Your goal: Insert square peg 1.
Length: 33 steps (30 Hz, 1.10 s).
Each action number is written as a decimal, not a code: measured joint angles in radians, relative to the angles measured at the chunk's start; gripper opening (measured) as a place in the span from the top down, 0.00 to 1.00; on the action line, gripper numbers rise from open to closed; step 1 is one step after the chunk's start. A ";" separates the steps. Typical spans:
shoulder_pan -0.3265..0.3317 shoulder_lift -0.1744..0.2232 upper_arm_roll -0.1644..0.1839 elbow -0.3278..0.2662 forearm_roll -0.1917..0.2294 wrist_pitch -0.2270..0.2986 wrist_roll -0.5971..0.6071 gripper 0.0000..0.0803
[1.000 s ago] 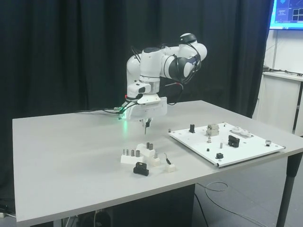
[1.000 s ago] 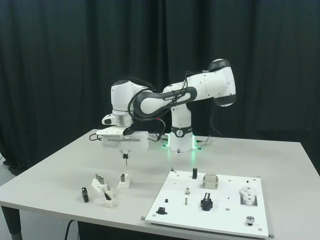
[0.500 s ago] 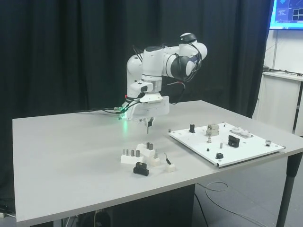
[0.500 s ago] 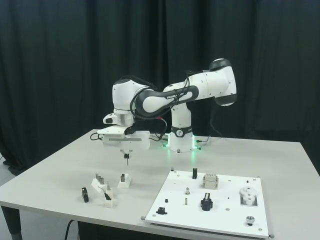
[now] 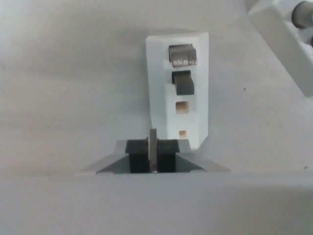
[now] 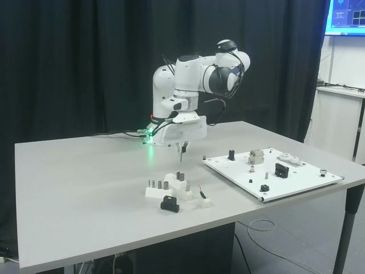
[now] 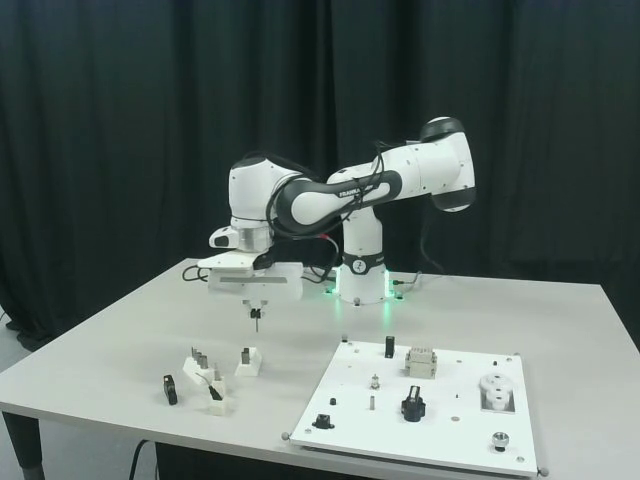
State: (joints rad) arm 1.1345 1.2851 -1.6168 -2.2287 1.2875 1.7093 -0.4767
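Observation:
My gripper [image 5: 153, 157] is shut on a thin grey square peg [image 5: 153, 143] that stands upright between the black pads. It hangs above the table [image 6: 85, 171], over a white peg holder [image 5: 177, 117] with two larger grey square pegs and two empty square holes. In the room views the gripper [image 6: 182, 149] [image 7: 256, 317] is a short way above and behind that holder [image 6: 180, 181] [image 7: 247, 361]. The white assembly board [image 6: 296, 178] [image 7: 455, 420] lies off to the side, apart from the gripper.
A second white holder [image 6: 155, 189] with round pegs, a black part [image 6: 169, 203] and a small white block [image 6: 204, 200] lie near the table's front edge. The board carries several black and grey fittings. The arm's base [image 7: 362, 280] glows green.
The arm has drifted slightly toward the board side and a little upward, still holding the peg. Nothing on the table has moved.

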 joint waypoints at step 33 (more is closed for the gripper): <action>0.097 -0.017 -0.034 0.037 -0.001 -0.040 0.084 0.96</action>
State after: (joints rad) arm 1.2312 1.2684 -1.6509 -2.1920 1.2865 1.6690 -0.3926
